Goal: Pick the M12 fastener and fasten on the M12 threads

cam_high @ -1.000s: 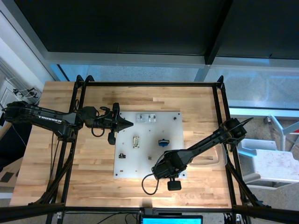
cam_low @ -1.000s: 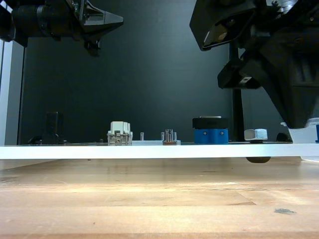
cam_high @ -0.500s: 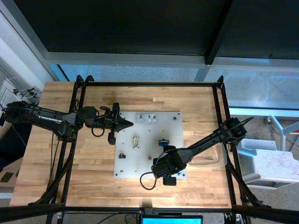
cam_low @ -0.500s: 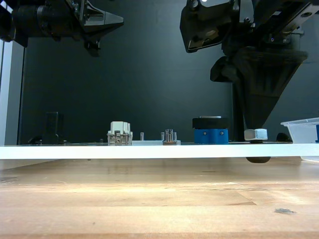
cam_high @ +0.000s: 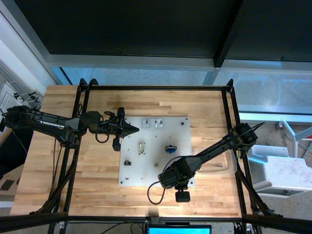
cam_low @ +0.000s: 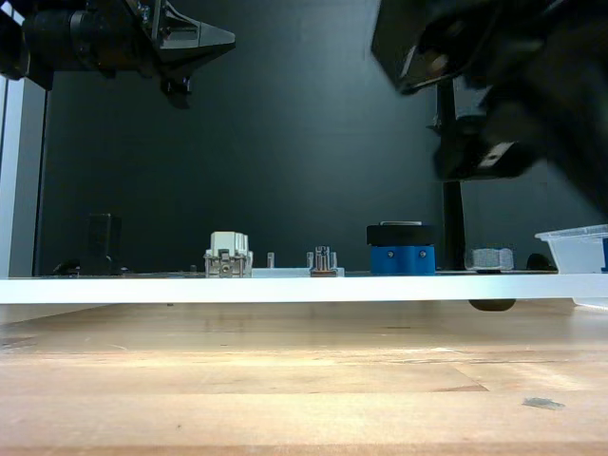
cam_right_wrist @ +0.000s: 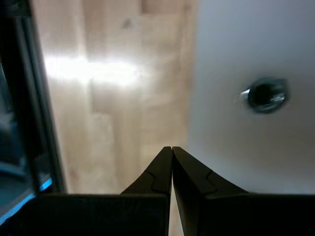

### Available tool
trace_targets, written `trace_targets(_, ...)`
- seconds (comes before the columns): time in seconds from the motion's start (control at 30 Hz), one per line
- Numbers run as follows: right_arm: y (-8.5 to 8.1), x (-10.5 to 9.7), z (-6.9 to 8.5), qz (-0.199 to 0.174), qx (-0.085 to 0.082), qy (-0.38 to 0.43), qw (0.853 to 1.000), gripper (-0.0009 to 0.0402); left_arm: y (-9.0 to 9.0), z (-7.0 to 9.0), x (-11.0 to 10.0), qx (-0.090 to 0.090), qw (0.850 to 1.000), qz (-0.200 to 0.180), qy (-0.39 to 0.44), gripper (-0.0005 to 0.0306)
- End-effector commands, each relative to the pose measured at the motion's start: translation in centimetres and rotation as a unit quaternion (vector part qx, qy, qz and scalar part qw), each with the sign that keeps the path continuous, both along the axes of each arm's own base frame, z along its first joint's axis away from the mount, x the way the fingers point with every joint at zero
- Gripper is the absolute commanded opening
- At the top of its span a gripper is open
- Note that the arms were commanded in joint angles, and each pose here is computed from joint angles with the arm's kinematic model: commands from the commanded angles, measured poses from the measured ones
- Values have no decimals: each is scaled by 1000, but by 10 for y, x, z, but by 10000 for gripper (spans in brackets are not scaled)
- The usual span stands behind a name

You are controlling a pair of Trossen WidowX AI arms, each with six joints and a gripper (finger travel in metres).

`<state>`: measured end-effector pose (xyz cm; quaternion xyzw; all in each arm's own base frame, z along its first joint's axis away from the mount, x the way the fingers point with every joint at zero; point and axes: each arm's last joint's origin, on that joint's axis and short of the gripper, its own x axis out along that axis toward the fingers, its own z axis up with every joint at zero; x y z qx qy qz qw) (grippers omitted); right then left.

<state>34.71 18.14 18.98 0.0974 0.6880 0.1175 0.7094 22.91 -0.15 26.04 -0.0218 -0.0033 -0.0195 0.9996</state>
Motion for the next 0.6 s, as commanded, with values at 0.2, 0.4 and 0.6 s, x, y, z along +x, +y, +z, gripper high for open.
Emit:
trace_targets(0.2,-6,2,1,-29,-78,-38,996,0,0,0,0,0,1000,0,0,0)
trace_targets(0.4,-11,4,1,-71,-142,-61,985,0,0,0,0,0,1000,0,0,0)
trace_targets(0.6,-11,5,-1,-75,-155,-68,983,0,0,0,0,0,1000,0,0,0)
